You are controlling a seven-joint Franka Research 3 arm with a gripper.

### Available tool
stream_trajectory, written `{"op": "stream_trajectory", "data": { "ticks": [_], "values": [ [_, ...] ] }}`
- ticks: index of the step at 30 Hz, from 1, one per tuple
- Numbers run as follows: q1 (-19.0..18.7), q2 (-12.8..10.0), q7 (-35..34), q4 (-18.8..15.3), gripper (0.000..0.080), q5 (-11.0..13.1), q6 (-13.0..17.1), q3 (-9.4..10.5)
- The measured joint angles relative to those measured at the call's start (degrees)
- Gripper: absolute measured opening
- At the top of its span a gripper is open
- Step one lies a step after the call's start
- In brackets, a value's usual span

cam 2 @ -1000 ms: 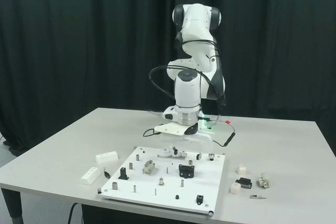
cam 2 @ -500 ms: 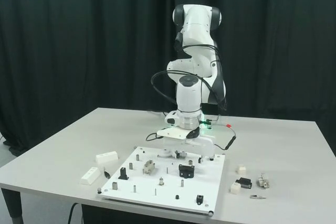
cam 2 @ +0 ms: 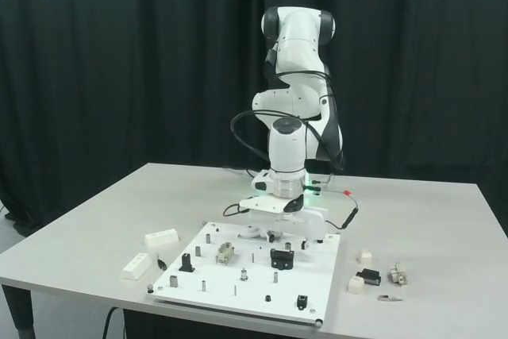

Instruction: Remove round peg 4.

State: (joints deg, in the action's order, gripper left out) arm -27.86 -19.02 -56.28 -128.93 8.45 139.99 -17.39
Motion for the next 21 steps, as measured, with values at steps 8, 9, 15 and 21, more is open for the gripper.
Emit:
{"op": "stream_trajectory", "data": {
  "ticks": [8, 9, 15, 21],
  "values": [
    [0.13, 0.00, 0.00, -0.22, 0.0712, 0.55, 0.29, 0.02],
    [0.18, 0.00, 0.00, -0.22, 0.0548, 0.68, 0.30, 0.02],
    [0.62, 0.00, -0.03, -0.25, 0.0388, 1.72, 0.31, 0.01],
    [0.80, -0.02, -0.03, -0.31, 0.0388, 4.48, 0.58, 0.12]
  ]
}}
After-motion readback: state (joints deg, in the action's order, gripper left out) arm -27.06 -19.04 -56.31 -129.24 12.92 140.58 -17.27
